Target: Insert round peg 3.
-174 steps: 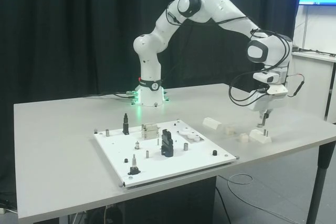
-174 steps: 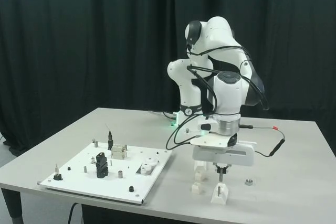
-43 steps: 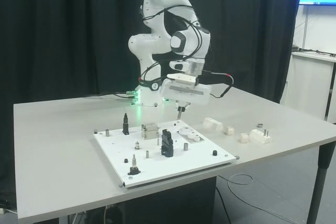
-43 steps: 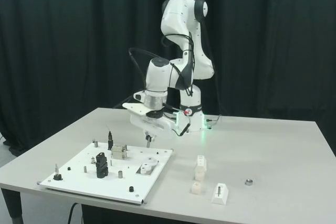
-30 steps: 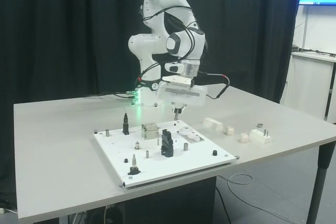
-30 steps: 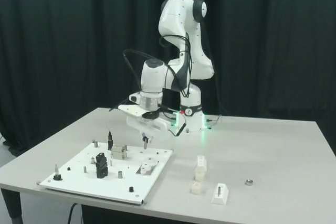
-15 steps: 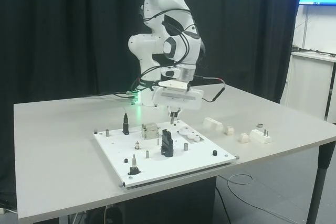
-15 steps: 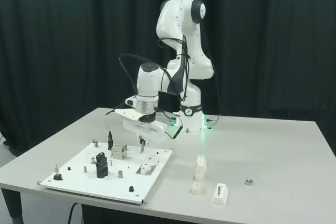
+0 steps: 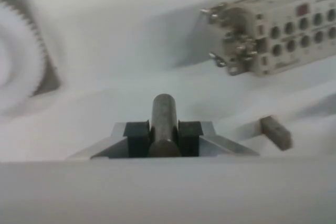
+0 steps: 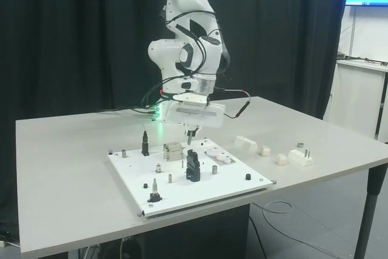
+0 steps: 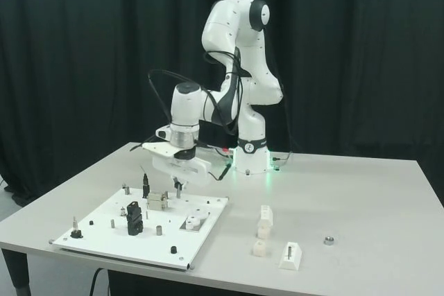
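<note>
In the wrist view a grey round peg [image 9: 163,121] stands upright between my black finger pads [image 9: 137,136], and my gripper [image 9: 163,141] is shut on it. The gripper [image 10: 190,135] hangs a little above the white board [image 10: 236,181], close to the grey connector block [image 10: 173,151]. The second room view places the gripper [image 11: 178,188] over the board's [image 11: 97,232] far part, beside the connector block [image 11: 157,201]. Below the peg lies bare white board, with the connector block [image 9: 273,30] and a white gear [image 9: 16,66] to either side.
A short grey pin [image 9: 275,132] stands on the board near the peg. A black clamp [image 10: 193,165] and several small posts rise from the board. White holders [image 10: 301,157] lie on the grey table beyond the board, one [image 11: 291,256] with a pin in it.
The arm left the white holder at the table's far side and swung over the board with the peg. In the last second it moved further toward the connector block.
</note>
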### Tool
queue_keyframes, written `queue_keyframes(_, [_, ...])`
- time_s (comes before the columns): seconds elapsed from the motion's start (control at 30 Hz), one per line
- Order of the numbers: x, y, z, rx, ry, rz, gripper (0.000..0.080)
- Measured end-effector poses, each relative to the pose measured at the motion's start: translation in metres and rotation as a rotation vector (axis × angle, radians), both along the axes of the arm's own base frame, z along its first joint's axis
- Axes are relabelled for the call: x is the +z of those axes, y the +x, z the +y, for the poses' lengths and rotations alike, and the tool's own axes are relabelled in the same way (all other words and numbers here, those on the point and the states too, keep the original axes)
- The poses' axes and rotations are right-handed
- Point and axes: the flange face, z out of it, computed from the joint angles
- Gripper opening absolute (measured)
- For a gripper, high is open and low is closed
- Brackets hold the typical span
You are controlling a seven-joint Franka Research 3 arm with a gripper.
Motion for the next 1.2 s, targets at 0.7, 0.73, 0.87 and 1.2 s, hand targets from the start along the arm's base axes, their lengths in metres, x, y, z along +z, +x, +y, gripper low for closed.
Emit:
queue_keyframes(0.7, [0.021, -0.029, -0.024, 0.021, 0.035, -0.019, 0.0110])
queue_keyframes(0.73, [0.021, -0.031, -0.025, 0.022, 0.040, -0.018, 0.0110])
queue_keyframes(0.87, [0.018, -0.036, -0.028, 0.021, 0.058, -0.013, 0.0110])
queue_keyframes(1.2, [0.012, -0.046, -0.037, 0.010, 0.103, -0.006, 0.0110])
